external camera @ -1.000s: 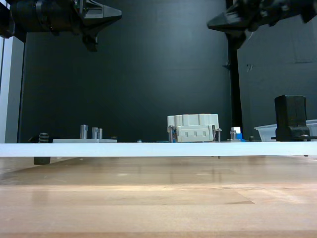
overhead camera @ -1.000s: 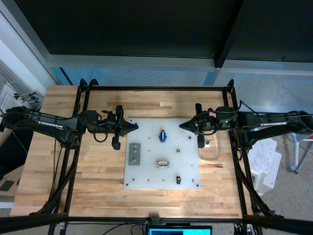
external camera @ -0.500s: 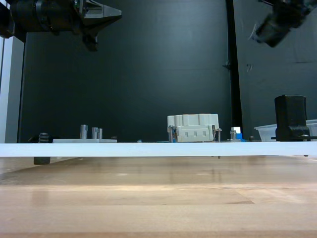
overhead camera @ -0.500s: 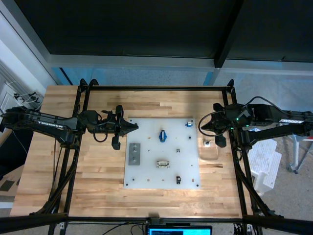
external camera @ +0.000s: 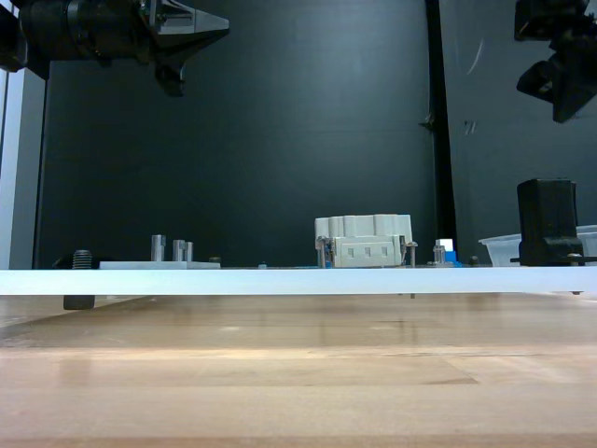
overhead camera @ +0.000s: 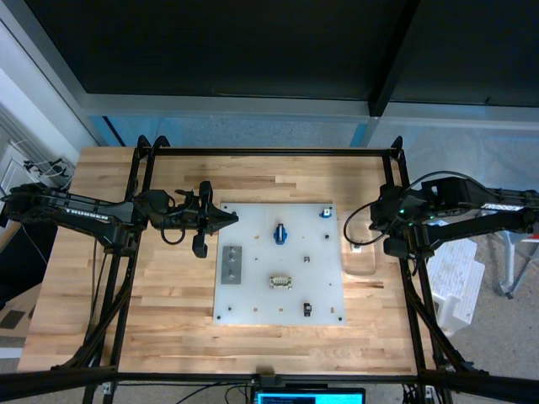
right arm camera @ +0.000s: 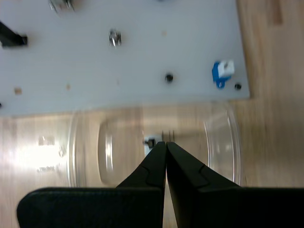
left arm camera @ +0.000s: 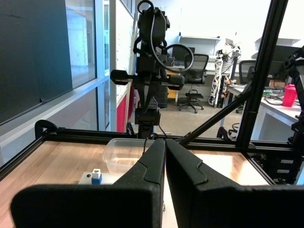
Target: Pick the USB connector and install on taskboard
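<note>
My right gripper [right arm camera: 166, 142] has its two fingers pressed flat together and holds nothing. It points down over a clear plastic tray [right arm camera: 73, 152] that sits on the wooden table [overhead camera: 152, 303], just beside the right edge of the white board [right arm camera: 142, 71]. In the low view this gripper hangs high, well above the tabletop.

Inside the tray, in line with my fingertips, lies the USB connector [right arm camera: 151, 141], a tiny dark plug with a small pale piece against it. I cannot tell its exact orientation. It is not on the board and not in my grasp.

On the board's corner near the tray stands a small blue and white piece [right arm camera: 222, 70]. Further in are a blue knob [overhead camera: 280, 233], a silver connector [overhead camera: 281, 283], a grey block [overhead camera: 231, 264] and a black upright part [overhead camera: 308, 309] toward the near edge.

My left gripper [left arm camera: 165, 140] is also closed tight and empty. It hovers high over the board's left edge, pointing level across the table toward the right arm.
</note>
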Available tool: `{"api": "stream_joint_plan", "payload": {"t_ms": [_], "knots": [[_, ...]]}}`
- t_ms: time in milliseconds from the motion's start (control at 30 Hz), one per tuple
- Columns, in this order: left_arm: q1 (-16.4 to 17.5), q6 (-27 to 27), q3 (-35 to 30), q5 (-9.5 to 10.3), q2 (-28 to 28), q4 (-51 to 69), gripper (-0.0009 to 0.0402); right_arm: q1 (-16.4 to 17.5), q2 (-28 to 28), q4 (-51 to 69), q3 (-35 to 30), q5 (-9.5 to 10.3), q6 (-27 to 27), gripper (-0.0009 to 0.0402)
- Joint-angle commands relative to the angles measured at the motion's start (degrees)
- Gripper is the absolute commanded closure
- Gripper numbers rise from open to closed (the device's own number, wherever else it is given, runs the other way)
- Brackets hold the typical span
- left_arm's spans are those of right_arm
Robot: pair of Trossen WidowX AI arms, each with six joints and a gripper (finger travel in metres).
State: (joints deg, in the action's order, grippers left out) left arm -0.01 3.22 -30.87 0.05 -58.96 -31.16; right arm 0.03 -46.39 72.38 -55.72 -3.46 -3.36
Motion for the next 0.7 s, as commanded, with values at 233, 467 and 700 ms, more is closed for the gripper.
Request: {"api": "stream_joint_plan", "payload": {"t_ms": [233, 467, 700], "knots": [[0.00, 0.00, 0.00, 0.00, 0.00, -0.02, 0.0393, 0.44, -6.21, 4.57, 0.20, -0.09, 0.81, 0.0341], [0.00, 0.00, 0.00, 0.00, 0.00, -0.02, 0.0393, 2.05, -8.81, 3.34, 2.38, -1.57, 0.50, 0.0274], [0.00, 0.00, 0.00, 0.00, 0.00, -0.02, 0.0393, 4.52, -11.17, -1.88, 5.73, -1.66, -1.11, 0.0241]]}}
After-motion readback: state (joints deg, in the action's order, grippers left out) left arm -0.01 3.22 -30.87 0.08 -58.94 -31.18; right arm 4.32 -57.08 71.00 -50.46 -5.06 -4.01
